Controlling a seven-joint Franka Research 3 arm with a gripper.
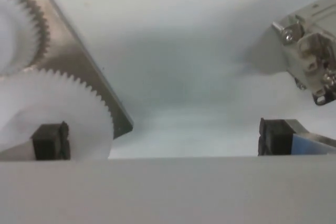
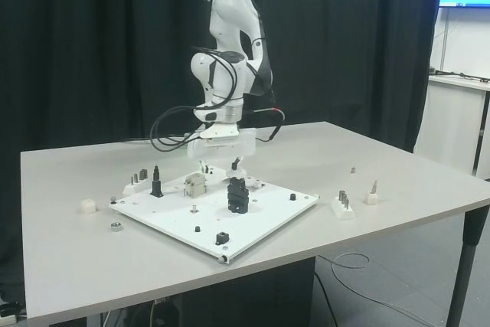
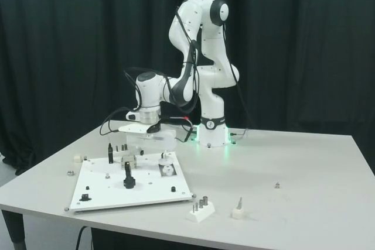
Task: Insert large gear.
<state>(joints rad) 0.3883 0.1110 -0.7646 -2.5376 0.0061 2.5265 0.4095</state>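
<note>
In the wrist view the large white gear [image 1: 58,114] lies on a metal plate [image 1: 79,61], its teeth next to those of a second white gear [image 1: 16,30]. My gripper [image 1: 163,139] is open, its black fingertips [image 1: 50,141] far apart. One fingertip stands in front of the large gear's face; the other is over bare white board. Nothing sits between the fingers. From the room, the gripper [image 2: 220,165] hangs low over the far side of the white board [image 2: 253,223]. In the second room view the gripper [image 3: 146,143] is just beside the gear [image 3: 166,157].
A pale connector block with screws [image 1: 307,51] stands on the board near the free fingertip. Black upright parts [image 2: 236,194] and a black peg [image 2: 156,181] rise from the board. Small white holders [image 2: 342,203] and a nut [image 2: 115,226] lie on the grey table.
</note>
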